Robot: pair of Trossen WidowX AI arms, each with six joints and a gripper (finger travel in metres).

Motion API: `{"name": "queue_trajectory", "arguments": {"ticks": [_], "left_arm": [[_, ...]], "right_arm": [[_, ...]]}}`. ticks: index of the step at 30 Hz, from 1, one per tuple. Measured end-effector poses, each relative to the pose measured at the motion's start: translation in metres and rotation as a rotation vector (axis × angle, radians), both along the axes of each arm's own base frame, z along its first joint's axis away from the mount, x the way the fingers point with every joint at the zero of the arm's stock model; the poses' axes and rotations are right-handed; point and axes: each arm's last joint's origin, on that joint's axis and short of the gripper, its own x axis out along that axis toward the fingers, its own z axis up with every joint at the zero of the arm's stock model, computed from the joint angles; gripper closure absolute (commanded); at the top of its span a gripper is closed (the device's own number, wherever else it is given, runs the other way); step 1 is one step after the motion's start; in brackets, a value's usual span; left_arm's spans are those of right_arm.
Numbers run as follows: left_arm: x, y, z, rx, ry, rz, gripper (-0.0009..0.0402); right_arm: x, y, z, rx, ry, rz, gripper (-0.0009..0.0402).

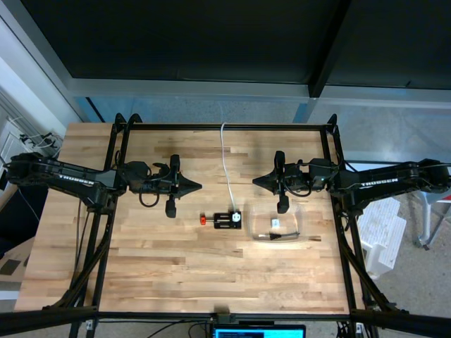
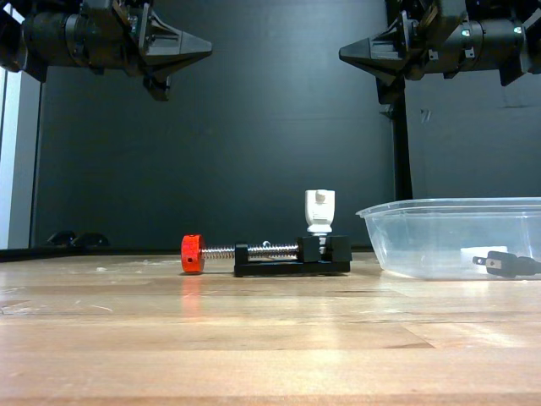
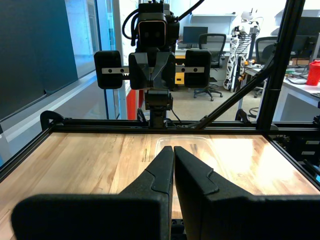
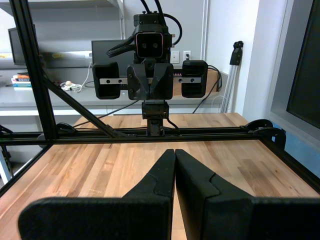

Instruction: Remove the power plug from the receptacle and place in the container

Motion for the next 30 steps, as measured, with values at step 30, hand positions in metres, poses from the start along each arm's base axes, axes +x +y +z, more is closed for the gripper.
{"name": "queue_trajectory", "arguments": {"ticks": [30], "left_arm": [[0.0,0.0,0.0,0.0,0.0,0.0,0.0393]], "right_arm": [[0.0,-0.0001,-0.0024,-0.008,0.024,-0.001,0.0393]]}}
